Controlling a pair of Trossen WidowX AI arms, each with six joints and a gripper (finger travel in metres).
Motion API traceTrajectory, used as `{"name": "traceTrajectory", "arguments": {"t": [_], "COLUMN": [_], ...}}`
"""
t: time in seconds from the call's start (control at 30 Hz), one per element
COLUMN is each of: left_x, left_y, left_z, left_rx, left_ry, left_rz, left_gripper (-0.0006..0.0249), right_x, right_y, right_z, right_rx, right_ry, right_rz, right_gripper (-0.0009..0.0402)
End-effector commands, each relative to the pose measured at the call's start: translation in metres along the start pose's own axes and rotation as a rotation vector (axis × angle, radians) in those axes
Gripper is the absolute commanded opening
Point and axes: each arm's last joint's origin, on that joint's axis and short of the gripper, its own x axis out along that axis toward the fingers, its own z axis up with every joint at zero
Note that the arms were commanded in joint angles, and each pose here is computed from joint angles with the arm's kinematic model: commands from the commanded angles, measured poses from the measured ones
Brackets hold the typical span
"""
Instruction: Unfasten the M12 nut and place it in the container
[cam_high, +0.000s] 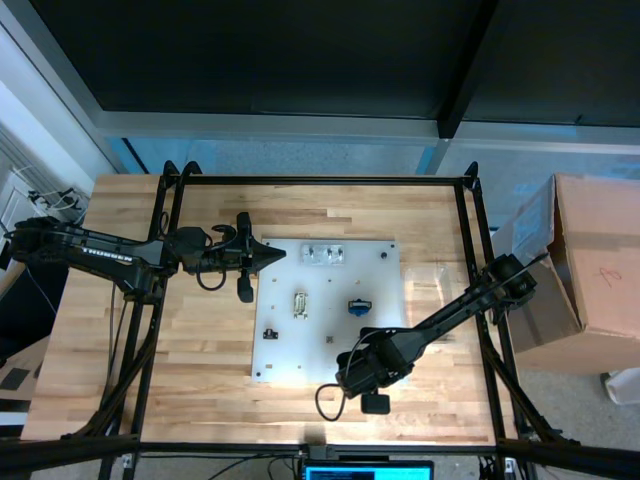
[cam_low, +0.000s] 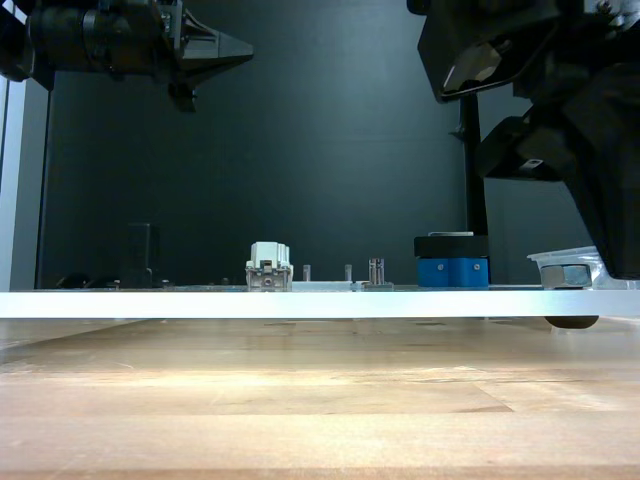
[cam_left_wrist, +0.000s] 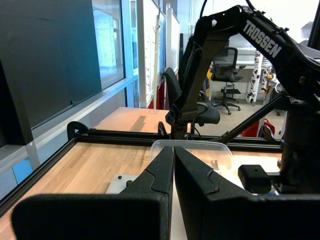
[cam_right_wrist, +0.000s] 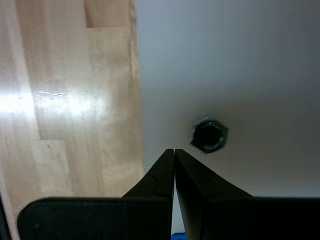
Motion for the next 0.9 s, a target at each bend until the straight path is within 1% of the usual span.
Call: {"name": "traceTrajectory", "arguments": {"t": [0.03, 0.13, 0.33, 0.7, 0.77, 0.8, 0.87, 0.9], "left_x": [0.000, 0.000, 0.000, 0.000, 0.000, 0.000, 0.000, 0.000], "left_y": [0.000, 0.000, 0.000, 0.000, 0.000, 0.000, 0.000, 0.000], "left_z": [0.000, 0.000, 0.000, 0.000, 0.000, 0.000, 0.000, 0.000], "left_rx": [0.000, 0.000, 0.000, 0.000, 0.000, 0.000, 0.000, 0.000], "left_ry": [0.000, 0.000, 0.000, 0.000, 0.000, 0.000, 0.000, 0.000], "left_rz": [0.000, 0.000, 0.000, 0.000, 0.000, 0.000, 0.000, 0.000], "left_gripper": [0.0000, 0.0000, 0.0000, 0.0000, 0.0000, 0.0000, 0.0000, 0.0000], "right_x": [0.000, -0.001, -0.001, -0.001, -0.001, -0.003, -0.007, -0.010], "right_y": [0.000, -0.001, -0.002, -0.002, -0.004, -0.005, -0.011, -0.013], "right_z": [0.000, 0.000, 0.000, 0.000, 0.000, -0.001, -0.003, -0.004], "right_rx": [0.003, 0.009, 0.009, 0.012, 0.004, 0.005, 0.029, 0.036], "right_ry": [-0.007, -0.009, -0.011, -0.017, -0.029, -0.040, -0.077, -0.093], "right_rz": [-0.008, -0.011, -0.037, -0.048, -0.084, -0.120, -0.235, -0.282], "right_gripper": [0.0000, 0.0000, 0.0000, 0.0000, 0.0000, 0.0000, 0.0000, 0.0000]}}
